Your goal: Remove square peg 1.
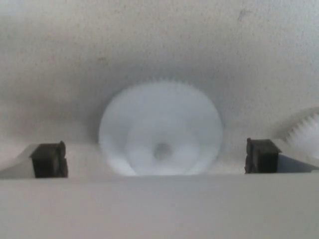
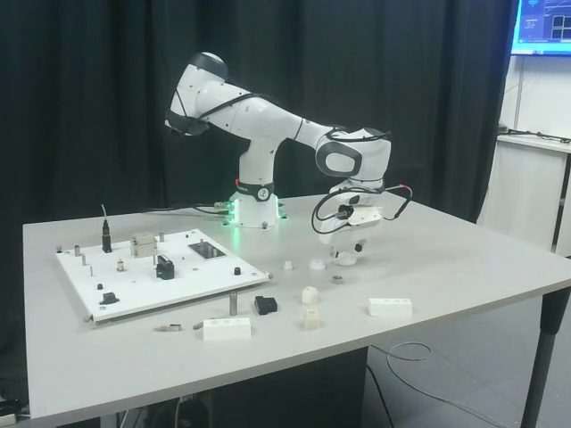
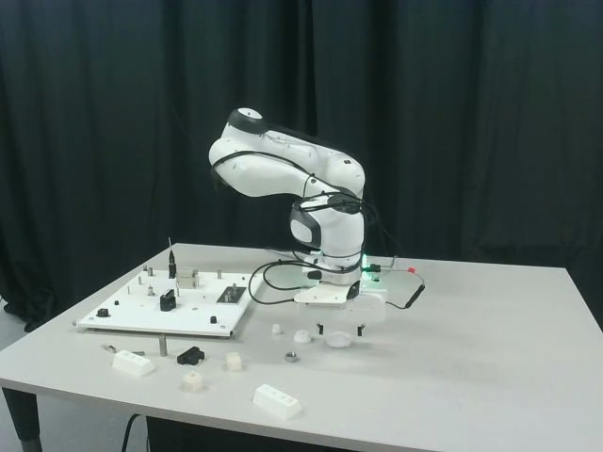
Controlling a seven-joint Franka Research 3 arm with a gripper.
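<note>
Open jaws astride white gear [image 1: 160, 130]

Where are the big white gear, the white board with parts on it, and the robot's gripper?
White gear [image 1: 160, 130]: wrist view, its flat face.
White board [image 2: 192, 276]: first room view, a bare patch.
Gripper [image 3: 340, 330]: second room view, between its fingertips.

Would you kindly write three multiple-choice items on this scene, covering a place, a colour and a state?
1. The gripper is over:
A. the white board
B. the bare table beside the board
C. the floor

2. The gear under the gripper is:
A. black
B. green
C. white

3. The fingers are:
A. open, either side of the gear
B. shut on the gear
C. shut on nothing

Answers: 1 B, the white board lies apart from it; 2 C, the wrist view shows it white; 3 A, a gap shows on each side.
</note>
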